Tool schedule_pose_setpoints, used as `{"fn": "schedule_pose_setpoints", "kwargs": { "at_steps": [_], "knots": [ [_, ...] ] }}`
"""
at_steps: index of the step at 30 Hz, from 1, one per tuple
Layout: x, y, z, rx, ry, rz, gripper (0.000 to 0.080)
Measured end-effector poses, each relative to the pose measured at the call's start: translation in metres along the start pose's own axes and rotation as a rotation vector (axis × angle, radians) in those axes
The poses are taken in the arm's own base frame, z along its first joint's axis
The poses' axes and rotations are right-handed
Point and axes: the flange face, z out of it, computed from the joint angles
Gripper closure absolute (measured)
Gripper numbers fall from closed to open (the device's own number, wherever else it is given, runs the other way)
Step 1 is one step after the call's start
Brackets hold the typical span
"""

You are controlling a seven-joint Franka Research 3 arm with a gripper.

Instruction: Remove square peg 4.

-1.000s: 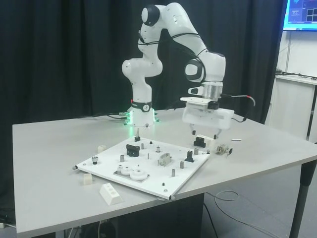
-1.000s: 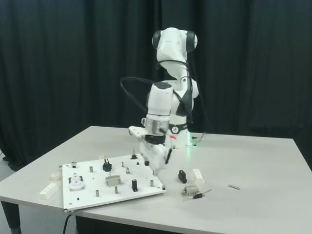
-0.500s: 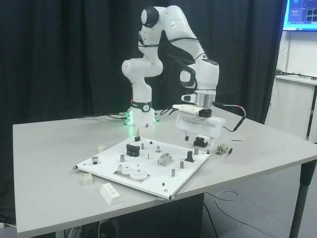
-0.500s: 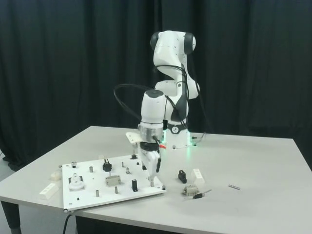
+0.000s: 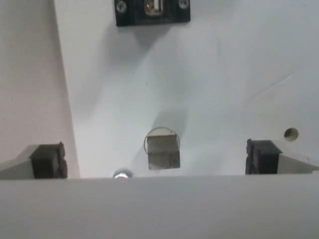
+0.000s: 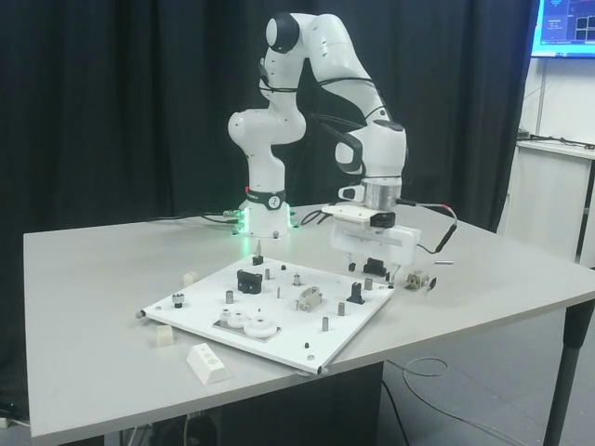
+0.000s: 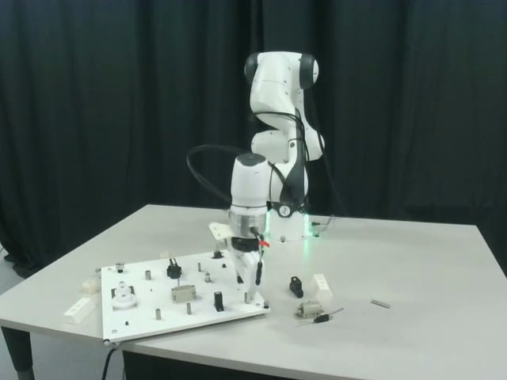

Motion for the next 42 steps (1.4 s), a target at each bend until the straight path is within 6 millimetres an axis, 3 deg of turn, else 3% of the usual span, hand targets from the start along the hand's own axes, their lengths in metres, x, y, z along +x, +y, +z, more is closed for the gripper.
{"fn": "schedule_pose_setpoints", "kwargs": {
  "at_steps": [17,38,39,42],
  "knots": [
    [0.001,0.019,0.018,0.02,-0.017,-0.002,0.0003],
    [0.003,0.024,0.023,0.011,-0.015,0.0,0.0003],
    [0.003,0.024,0.023,0.011,-0.015,0.001,0.0124],
    [0.004,0.024,0.023,0.009,-0.018,0.01,0.0124]
  ]
}}
